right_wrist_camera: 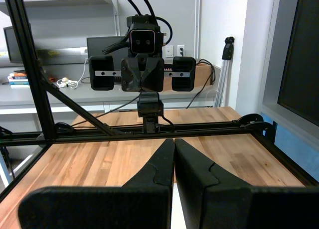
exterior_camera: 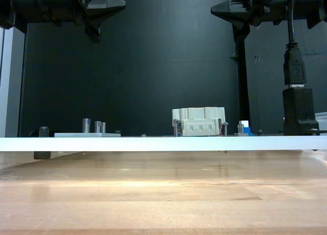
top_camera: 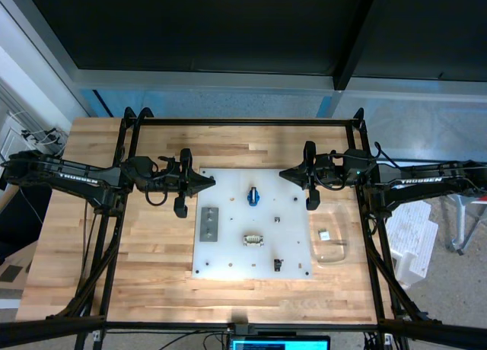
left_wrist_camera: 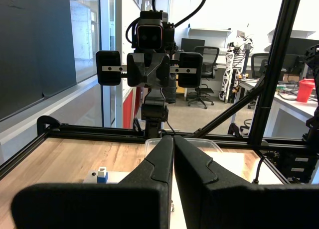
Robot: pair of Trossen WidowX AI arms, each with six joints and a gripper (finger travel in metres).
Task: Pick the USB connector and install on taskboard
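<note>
Above the taskboard [top_camera: 228,251], left claw [top_camera: 211,180] and right claw [top_camera: 283,174] hover, both pinched shut, with the USB connector [top_camera: 278,264] at six o'clock from the nearer right one.

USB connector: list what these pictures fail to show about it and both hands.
- USB connector: in the high view, only a tiny dark speck near the taskboard's near edge; shape and seating too small to tell.
- Left wrist view: left hand, shut above the taskboard's far left corner, blocks most of it.
- Right wrist view: right hand, shut near the far right corner, hides nearly all of it.
- Low view: both hands cut by the top edge.
</note>
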